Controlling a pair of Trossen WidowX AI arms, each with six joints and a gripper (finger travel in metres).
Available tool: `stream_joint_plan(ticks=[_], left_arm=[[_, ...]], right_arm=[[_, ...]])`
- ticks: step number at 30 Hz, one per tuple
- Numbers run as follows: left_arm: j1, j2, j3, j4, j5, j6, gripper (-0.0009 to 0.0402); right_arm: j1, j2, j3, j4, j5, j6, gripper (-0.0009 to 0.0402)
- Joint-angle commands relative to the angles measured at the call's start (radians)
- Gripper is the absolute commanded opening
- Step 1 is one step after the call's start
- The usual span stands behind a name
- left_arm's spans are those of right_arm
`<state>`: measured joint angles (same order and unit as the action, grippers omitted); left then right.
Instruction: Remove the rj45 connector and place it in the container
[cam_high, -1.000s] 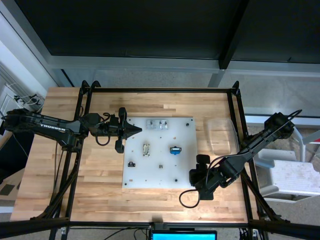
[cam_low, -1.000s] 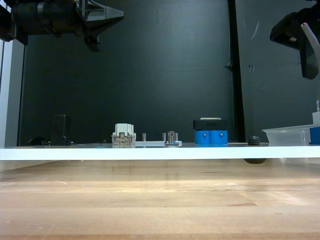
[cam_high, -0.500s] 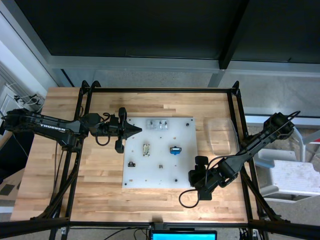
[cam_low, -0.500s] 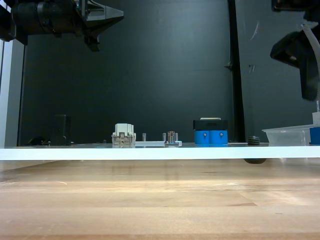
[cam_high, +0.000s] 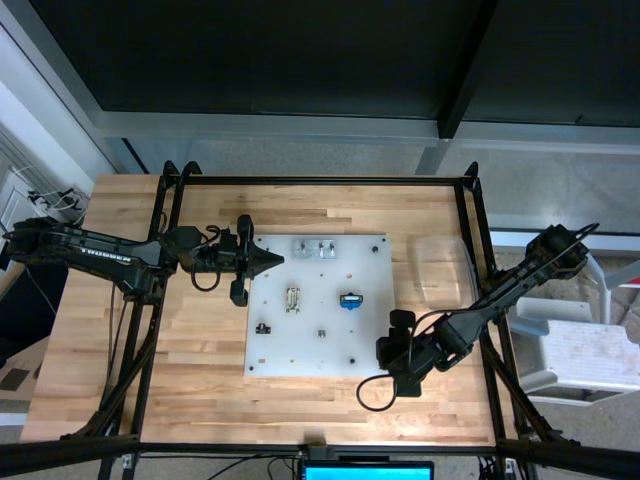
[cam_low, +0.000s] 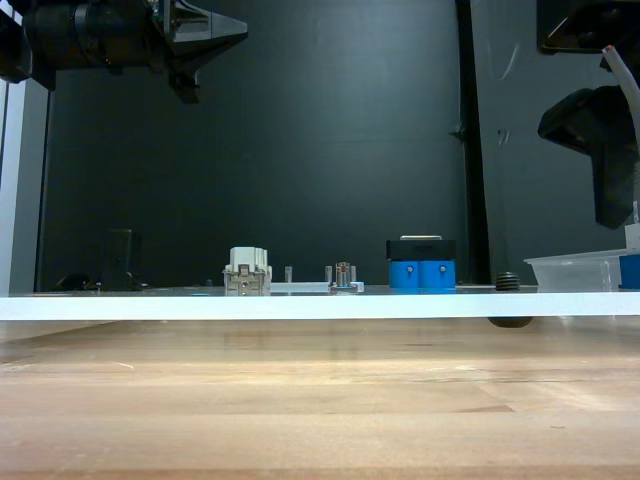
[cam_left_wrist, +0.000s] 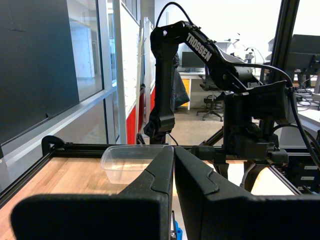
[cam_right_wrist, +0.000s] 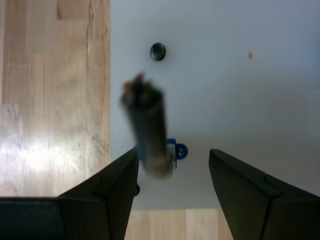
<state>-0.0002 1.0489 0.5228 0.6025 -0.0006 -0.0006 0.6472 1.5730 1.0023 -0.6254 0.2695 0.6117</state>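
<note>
While the left gripper (cam_high: 272, 260) is parked closed at the board's (cam_high: 320, 345) left edge, the right gripper (cam_right_wrist: 172, 156) hovers at lower right, jaws spread above the plug (cam_right_wrist: 158, 164) in its blue socket (cam_right_wrist: 178, 150), apparently lining up a pinch. The bin (cam_high: 440, 272) sits right of the board.

I'm viewing the white board (cam_high: 318, 345) from overhead and near-edge level; left gripper (cam_left_wrist: 173, 150) at its left is facing right, right gripper (cam_right_wrist: 172, 152) over its near-right corner is facing down

Left gripper (cam_left_wrist: 173, 150) closed aloft; right gripper (cam_right_wrist: 173, 153) spread

Wooden table (cam_high: 150, 350) carries white board (cam_high: 310, 355) and container (cam_high: 442, 272).
</note>
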Motion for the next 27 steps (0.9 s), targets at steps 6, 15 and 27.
stream_joint_plan(ticks=[6,15,27], left_arm=[[0.0,0.0,0.0,0.0,0.0,0.0,0.0001],[0.0,0.0,0.0,0.0,0.0,0.0,0.0001],[0.0,0.0,0.0,0.0,0.0,0.0,0.0001]], right_arm=[[-0.002,-0.005,-0.005,0.014,0.0,0.001,0.0196],[-0.002,-0.012,-0.005,0.01,0.0,0.005,0.0175],[-0.002,-0.012,-0.009,0.01,-0.001,0.002,0.0095]])
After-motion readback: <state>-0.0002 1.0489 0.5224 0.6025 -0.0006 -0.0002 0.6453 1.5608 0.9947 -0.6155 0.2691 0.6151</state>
